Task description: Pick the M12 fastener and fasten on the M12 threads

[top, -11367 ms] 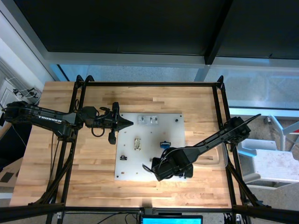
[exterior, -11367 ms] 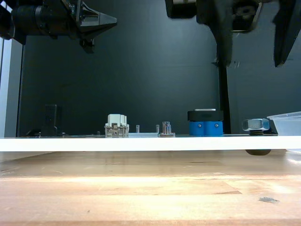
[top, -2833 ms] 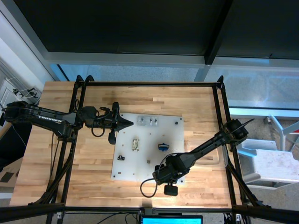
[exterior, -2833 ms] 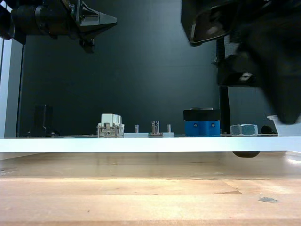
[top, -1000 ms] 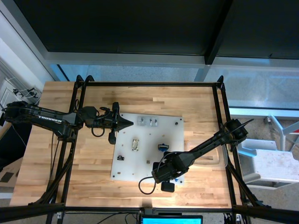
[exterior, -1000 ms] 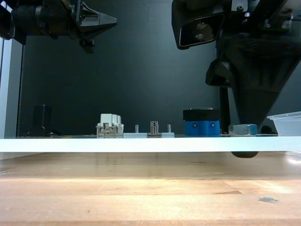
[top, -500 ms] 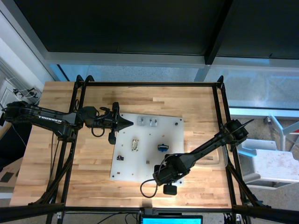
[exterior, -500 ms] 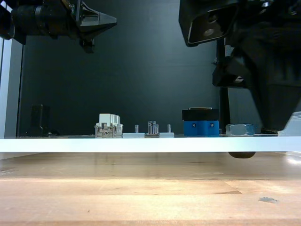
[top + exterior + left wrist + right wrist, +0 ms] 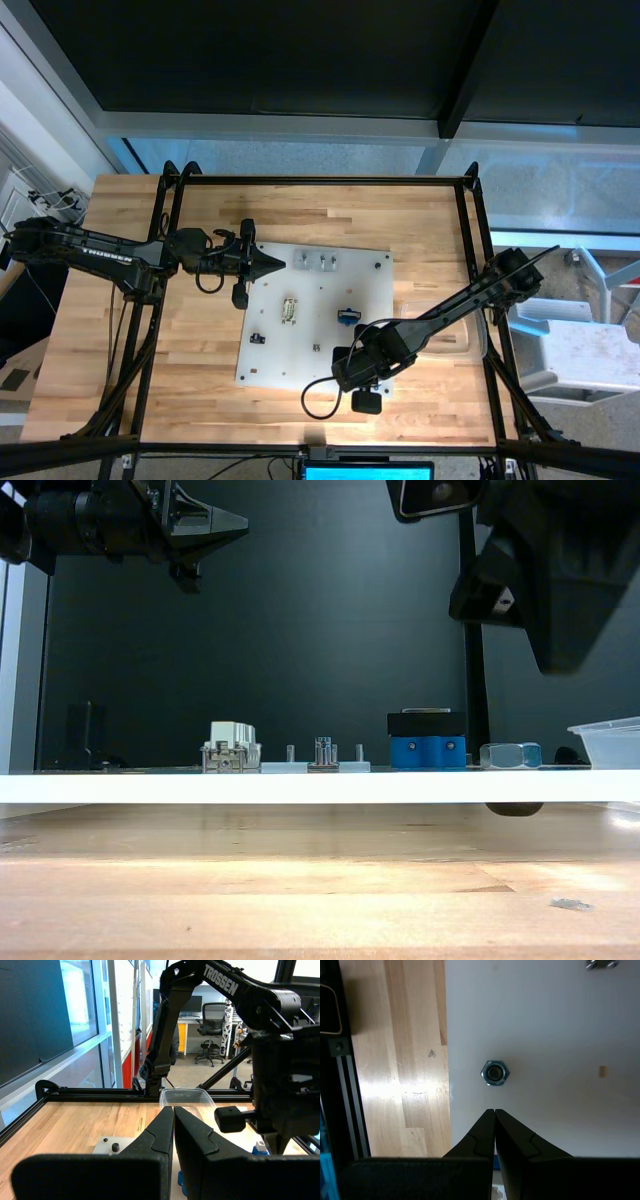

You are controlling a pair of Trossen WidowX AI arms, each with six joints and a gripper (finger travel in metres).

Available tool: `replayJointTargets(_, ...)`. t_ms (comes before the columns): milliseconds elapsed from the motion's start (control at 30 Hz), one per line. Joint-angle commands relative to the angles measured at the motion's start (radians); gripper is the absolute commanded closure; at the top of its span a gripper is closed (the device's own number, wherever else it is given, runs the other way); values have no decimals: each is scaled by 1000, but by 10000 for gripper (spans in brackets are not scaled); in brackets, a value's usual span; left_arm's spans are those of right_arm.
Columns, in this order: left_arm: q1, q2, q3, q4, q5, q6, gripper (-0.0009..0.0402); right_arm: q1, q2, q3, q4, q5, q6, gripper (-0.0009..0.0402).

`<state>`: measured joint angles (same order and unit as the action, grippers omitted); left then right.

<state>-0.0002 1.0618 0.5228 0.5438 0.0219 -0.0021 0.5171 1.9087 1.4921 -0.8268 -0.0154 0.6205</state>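
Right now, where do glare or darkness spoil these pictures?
Low view: the right gripper, above the board's near right, is black on a dark backdrop. Right wrist view: glare whitens the wood; the nut is sharp. Left wrist view: the left gripper, at the table's left, is dark against bright windows.

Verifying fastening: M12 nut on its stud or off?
On its stud: M12 nut sits flat on the white board, dark stud in its bore, no ribs showing. Right gripper shut above it, apart; left gripper shut, parked left.
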Motion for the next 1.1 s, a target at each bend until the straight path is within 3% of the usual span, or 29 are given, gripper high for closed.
replayJointTargets(33,0,0,0,0,0,0,393,0,-24,1,0,0,0,393)
replayJointTargets(1100,0,0,0,0,0,0,393,0,-54,1,-1,-3,0,393)
